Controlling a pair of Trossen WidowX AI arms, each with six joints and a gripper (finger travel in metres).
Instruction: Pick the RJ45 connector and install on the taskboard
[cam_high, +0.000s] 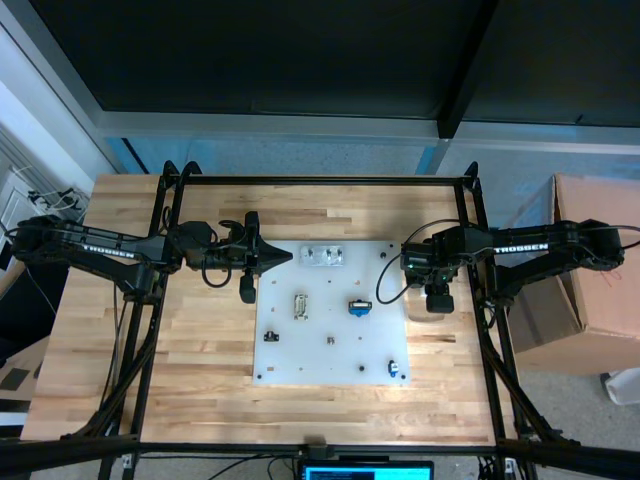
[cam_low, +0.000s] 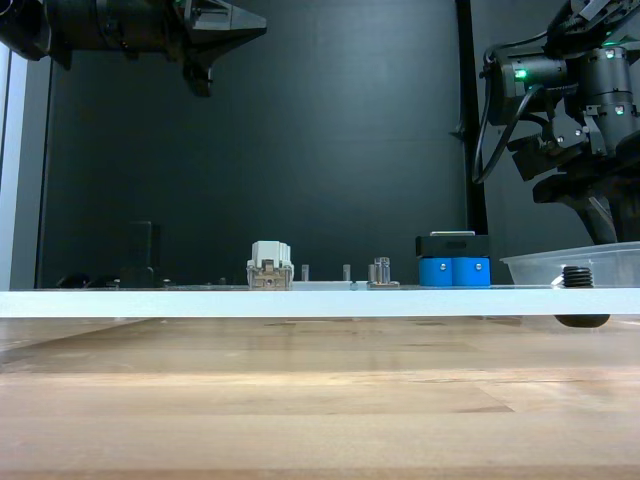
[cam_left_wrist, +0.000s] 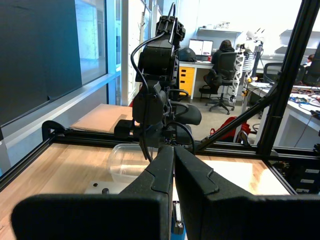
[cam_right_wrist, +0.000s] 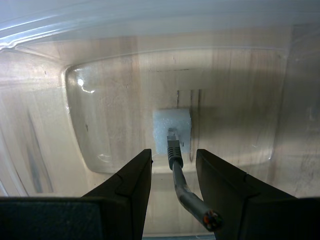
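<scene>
I count one left gripper (cam_left_wrist: 173, 148), one right gripper (cam_right_wrist: 172, 151), one RJ45 connector (cam_right_wrist: 174, 157) (in my one clear tub (cam_right_wrist: 107, 110)), one white taskboard (cam_high: 320, 352).

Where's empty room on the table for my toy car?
Bare table between the task board and the near edge, and left of it. Crowded: the left gripper, jaws shut, hangs above the board's far-left corner; the right gripper, jaws open, hangs over the tub right of the board, where the RJ45 connector lies free.
</scene>
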